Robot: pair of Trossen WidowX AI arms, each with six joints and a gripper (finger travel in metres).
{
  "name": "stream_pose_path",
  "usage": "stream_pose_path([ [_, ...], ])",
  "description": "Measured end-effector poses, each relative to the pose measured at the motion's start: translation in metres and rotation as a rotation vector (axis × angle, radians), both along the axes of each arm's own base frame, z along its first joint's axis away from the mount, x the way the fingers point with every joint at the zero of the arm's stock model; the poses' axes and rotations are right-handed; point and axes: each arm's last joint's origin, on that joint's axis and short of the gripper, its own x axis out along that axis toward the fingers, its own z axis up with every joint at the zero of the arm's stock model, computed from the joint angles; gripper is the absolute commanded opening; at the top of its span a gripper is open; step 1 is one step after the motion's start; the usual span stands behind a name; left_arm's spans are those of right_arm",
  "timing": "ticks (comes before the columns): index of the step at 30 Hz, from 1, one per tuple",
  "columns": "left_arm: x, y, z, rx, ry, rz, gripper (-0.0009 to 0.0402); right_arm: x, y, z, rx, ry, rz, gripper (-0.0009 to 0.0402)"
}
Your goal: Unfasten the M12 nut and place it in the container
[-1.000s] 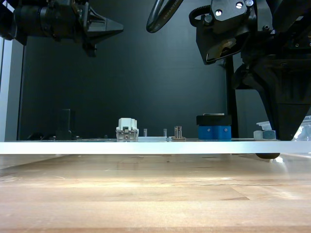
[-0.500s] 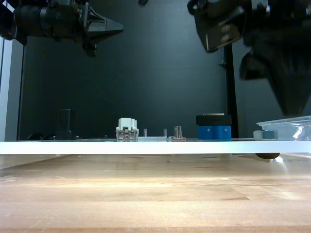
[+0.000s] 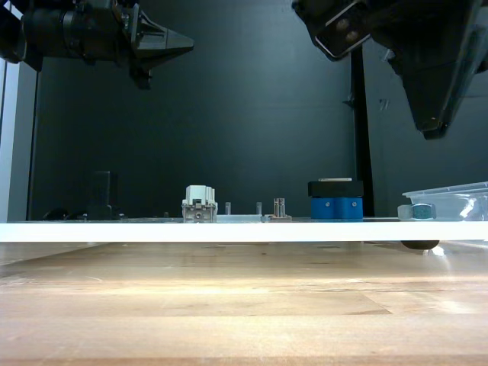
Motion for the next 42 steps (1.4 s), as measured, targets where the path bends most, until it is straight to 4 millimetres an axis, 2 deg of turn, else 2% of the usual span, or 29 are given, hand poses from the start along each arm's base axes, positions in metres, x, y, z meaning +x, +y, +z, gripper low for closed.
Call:
stream_pose_path([
  [9, 0.000, 0.000, 0.000, 0.000, 0.000, 0.000, 0.0000, 0.008, -0.003, -0.012, 0.000, 0.007, -0.192, 0.0223],
  [13, 0.000, 0.000, 0.000, 0.000, 0.000, 0.000, 0.0000, 0.011, -0.004, -0.015, 0.005, 0.006, -0.223, 0.0237],
  [17, 0.000, 0.000, 0.000, 0.000, 0.000, 0.000, 0.0000, 0.015, -0.003, -0.027, -0.003, 0.031, -0.248, 0.0233],
  [26, 0.000, 0.000, 0.000, 0.000, 0.000, 0.000, 0.0000, 0.022, 0.001, -0.050, 0.007, 0.072, -0.250, 0.0188],
  [42, 0.000, 0.000, 0.000, 0.000, 0.000, 0.000, 0.0000, 0.024, -0.003, -0.051, 0.001, 0.065, -0.257, 0.0043],
])
